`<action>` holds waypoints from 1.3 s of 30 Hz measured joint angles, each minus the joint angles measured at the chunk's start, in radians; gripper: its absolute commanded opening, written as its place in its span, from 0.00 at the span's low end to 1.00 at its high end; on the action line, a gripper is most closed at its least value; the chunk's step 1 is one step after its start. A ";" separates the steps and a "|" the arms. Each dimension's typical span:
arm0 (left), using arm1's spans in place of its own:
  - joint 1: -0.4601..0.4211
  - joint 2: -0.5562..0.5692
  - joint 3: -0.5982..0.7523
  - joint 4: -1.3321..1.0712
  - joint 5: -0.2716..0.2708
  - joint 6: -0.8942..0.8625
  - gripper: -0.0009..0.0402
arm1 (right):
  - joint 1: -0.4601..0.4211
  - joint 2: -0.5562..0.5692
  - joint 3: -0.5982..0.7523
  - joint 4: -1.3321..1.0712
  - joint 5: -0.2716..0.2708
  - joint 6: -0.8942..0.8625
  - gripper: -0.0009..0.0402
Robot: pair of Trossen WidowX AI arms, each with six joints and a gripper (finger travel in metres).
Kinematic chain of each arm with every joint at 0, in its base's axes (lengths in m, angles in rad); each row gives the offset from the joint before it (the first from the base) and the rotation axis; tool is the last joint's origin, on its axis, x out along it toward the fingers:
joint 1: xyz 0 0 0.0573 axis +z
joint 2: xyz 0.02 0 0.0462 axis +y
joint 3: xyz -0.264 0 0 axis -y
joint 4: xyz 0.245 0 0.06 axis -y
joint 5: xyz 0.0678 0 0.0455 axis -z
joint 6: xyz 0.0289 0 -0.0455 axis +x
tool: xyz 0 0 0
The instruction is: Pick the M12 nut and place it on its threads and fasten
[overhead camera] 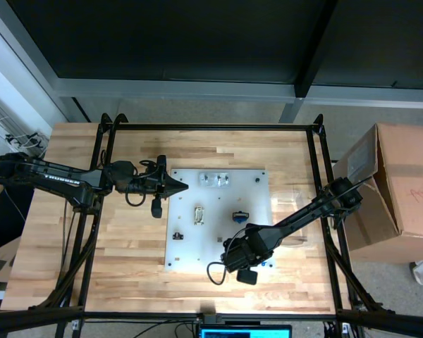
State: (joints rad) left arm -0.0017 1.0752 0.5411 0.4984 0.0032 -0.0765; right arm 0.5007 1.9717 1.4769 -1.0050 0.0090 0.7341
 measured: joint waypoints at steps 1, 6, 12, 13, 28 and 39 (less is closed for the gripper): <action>0.000 0.000 0.000 0.000 0.000 0.000 0.02 | 0.002 0.000 0.000 0.000 0.009 0.007 0.02; 0.000 0.000 0.000 0.000 0.000 0.000 0.02 | 0.005 -0.001 0.000 0.014 0.063 0.020 0.02; 0.000 0.000 0.000 0.000 0.000 0.000 0.02 | 0.005 -0.001 0.000 0.047 0.104 0.021 0.02; 0.000 0.000 0.000 0.000 0.000 0.000 0.02 | 0.005 -0.001 0.000 0.053 0.104 0.021 0.02; 0.000 0.000 0.000 0.000 0.000 0.000 0.02 | 0.008 -0.008 -0.005 0.000 -0.107 0.010 0.02; 0.000 0.000 0.000 0.000 0.000 0.000 0.02 | 0.007 -0.014 -0.003 0.019 0.080 0.042 0.02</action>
State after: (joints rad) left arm -0.0017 1.0752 0.5411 0.4984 0.0032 -0.0765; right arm 0.5079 1.9579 1.4738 -0.9855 0.0887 0.7761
